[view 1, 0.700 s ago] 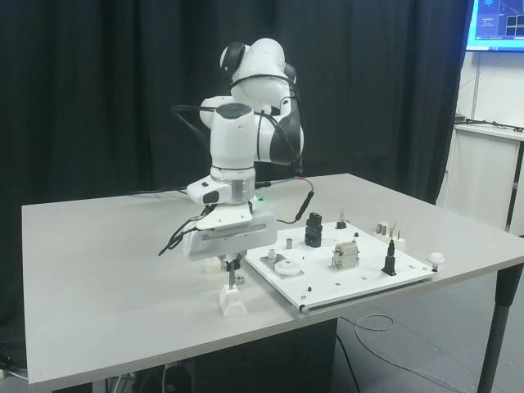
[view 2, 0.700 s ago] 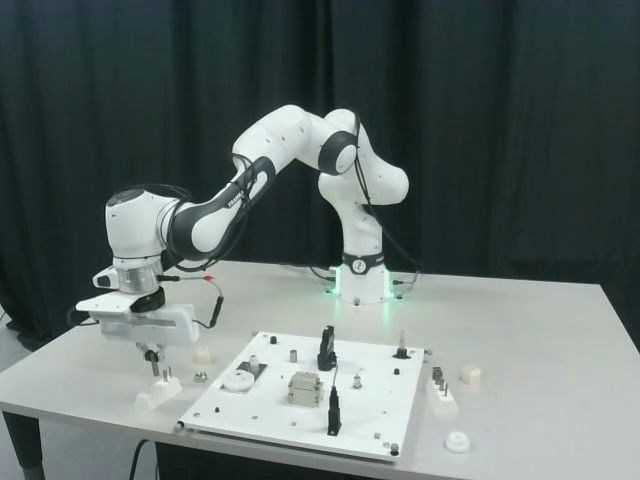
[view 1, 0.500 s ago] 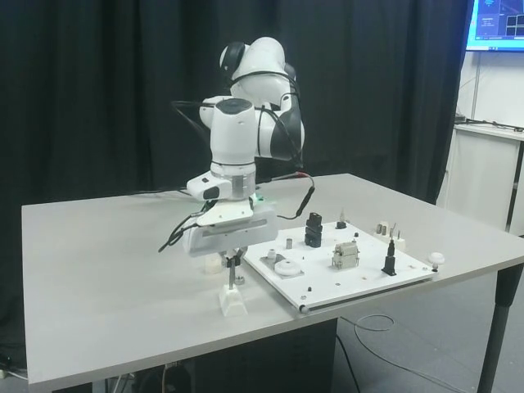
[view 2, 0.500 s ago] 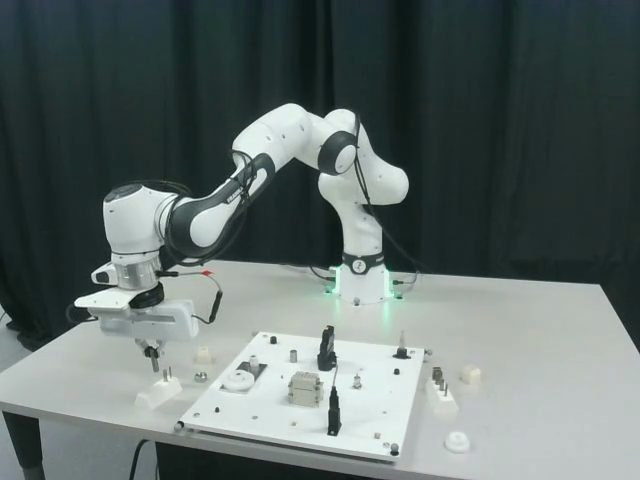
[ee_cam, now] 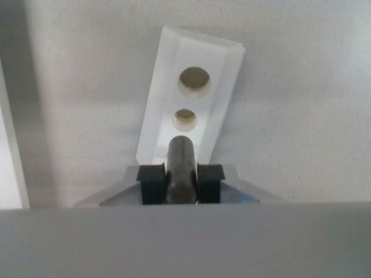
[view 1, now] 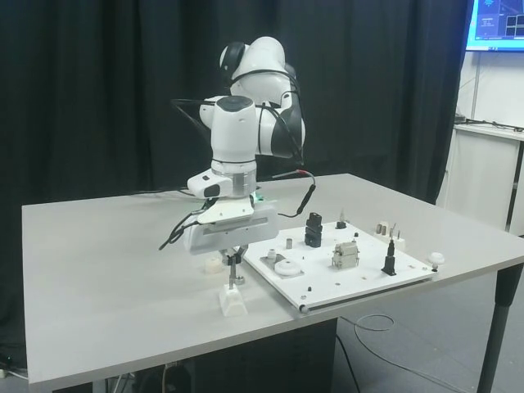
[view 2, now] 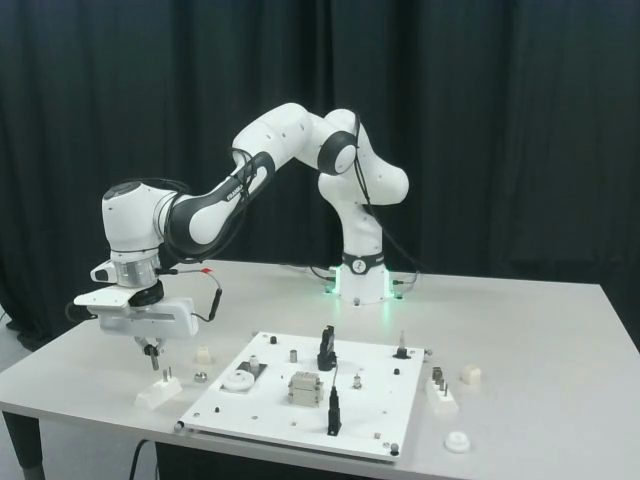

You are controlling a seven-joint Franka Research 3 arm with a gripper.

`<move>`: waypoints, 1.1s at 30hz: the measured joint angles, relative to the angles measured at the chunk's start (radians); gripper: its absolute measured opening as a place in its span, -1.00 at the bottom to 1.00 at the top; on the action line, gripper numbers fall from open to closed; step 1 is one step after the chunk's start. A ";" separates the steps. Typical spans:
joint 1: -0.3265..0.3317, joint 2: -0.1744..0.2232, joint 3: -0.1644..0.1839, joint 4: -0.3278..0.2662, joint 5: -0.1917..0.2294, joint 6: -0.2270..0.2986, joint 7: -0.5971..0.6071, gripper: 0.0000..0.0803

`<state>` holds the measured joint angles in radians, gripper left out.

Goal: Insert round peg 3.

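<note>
My gripper [ee_cam: 181, 184] is shut on a grey round peg [ee_cam: 181, 159], held upright between the black finger pads [ee_cam: 151, 176]. It hangs a little above a white peg holder [ee_cam: 165, 98] on the table, whose two visible holes stand empty. From the room, the gripper [view 1: 233, 262] [view 2: 153, 355] is over the holder [view 1: 232, 301] [view 2: 157, 393], left of the white task board [view 1: 327, 282] [view 2: 300, 405]. A thin peg [view 2: 166, 377] stands in the holder beside the held one.
The board carries black connectors [view 2: 325, 350], a white gear [view 2: 238, 379] and a grey block [view 2: 303, 387]. A small white cap [view 2: 203, 355], another peg holder [view 2: 441, 392] and a white disc [view 2: 457, 441] lie on the grey table [view 1: 106, 262]. The table's front edge is close to the holder.
The gripper has risen with the peg in it, and the peg's tip now hangs higher above the white holder. The holder and board have not moved.
</note>
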<state>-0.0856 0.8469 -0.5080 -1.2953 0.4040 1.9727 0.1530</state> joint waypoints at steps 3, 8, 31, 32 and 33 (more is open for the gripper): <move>0.000 0.000 0.000 0.000 0.000 0.000 0.000 -0.72; 0.000 0.000 0.000 0.000 0.000 0.000 0.001 -0.72; 0.000 0.002 0.000 0.000 0.000 0.000 -0.024 -0.72; 0.000 0.002 0.000 0.000 0.000 0.000 -0.024 -0.72; 0.000 0.002 0.000 0.000 0.000 0.001 -0.024 -0.72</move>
<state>-0.0856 0.8492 -0.5080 -1.2955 0.4040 1.9732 0.1286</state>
